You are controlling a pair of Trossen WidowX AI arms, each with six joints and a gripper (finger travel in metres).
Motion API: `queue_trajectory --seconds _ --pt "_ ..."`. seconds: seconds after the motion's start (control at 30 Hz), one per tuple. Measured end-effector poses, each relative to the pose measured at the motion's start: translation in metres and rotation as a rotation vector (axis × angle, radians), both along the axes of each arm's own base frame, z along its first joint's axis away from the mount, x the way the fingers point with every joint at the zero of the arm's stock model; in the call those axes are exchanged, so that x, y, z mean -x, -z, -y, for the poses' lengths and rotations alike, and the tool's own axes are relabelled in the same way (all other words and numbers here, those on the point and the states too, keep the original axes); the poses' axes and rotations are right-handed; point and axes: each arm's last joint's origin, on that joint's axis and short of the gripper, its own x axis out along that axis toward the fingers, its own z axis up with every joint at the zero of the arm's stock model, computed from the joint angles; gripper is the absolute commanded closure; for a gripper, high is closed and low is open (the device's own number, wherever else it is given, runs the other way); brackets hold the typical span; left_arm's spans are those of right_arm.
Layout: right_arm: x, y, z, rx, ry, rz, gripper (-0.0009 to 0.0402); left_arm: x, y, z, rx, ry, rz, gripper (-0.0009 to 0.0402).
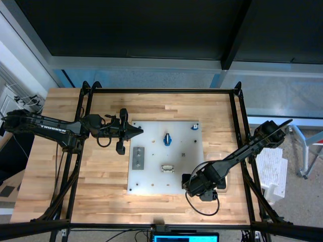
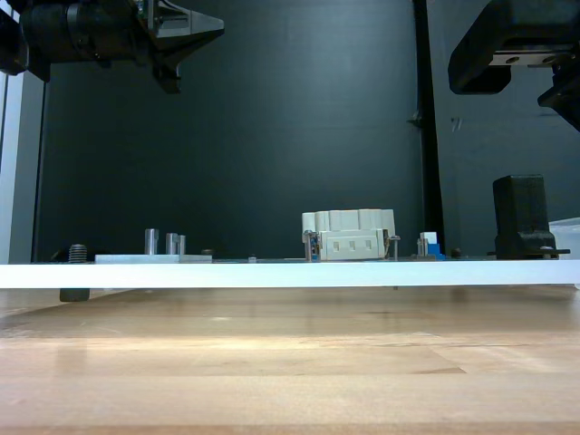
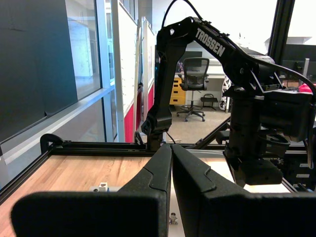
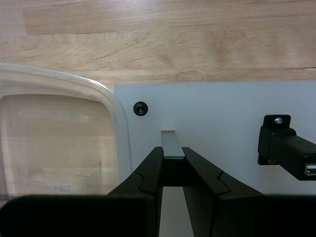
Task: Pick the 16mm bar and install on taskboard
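1. The right claw (image 4: 172, 154) is pinching the 16mm bar (image 4: 172, 145) between its fingertips. The bar's free end pokes out past them toward the board.
2. Directly under the bar lies the taskboard (image 4: 222, 113), near one of its corners. A black screw (image 4: 140, 108) sits near the bar, a black connector (image 4: 284, 145) lies further off, and the clear tray (image 4: 116, 111) runs along the board's edge.
3. In the high view this claw hangs right of centre in the lower part of the frame. It is well apart from the grey block (image 1: 138, 157) on the board's left side.
4. The left claw (image 1: 132, 131) is pressed together and holds nothing. It sits left of centre in the high view, over the board's far left edge and above the counter (image 1: 101, 186).
5. To install well, the pinch should probably stay firm and the bar upright. The claw should carry it high over the beige connector (image 1: 167, 169), centre it over its hole, then lower straight and let go only once it is seated. Which hole takes the bar cannot be told.
6. "TROSSEN" reads in white on the right arm (image 3: 212, 43) and on the left arm (image 1: 48, 127).
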Motion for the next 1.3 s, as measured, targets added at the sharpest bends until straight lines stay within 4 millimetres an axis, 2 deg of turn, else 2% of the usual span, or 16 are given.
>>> queue_trajectory --seconds 0.57,1.3 --pt "-0.0033 -0.0079 0.0090 -0.039 0.004 0.020 0.0393 0.0000 0.0000 0.0000 0.000 0.000 0.000 0.0393" --pt "-0.0009 -0.0023 0.0090 -0.034 -0.009 0.014 0.0393 0.0000 0.0001 0.0000 0.000 0.000 0.000 0.0393"
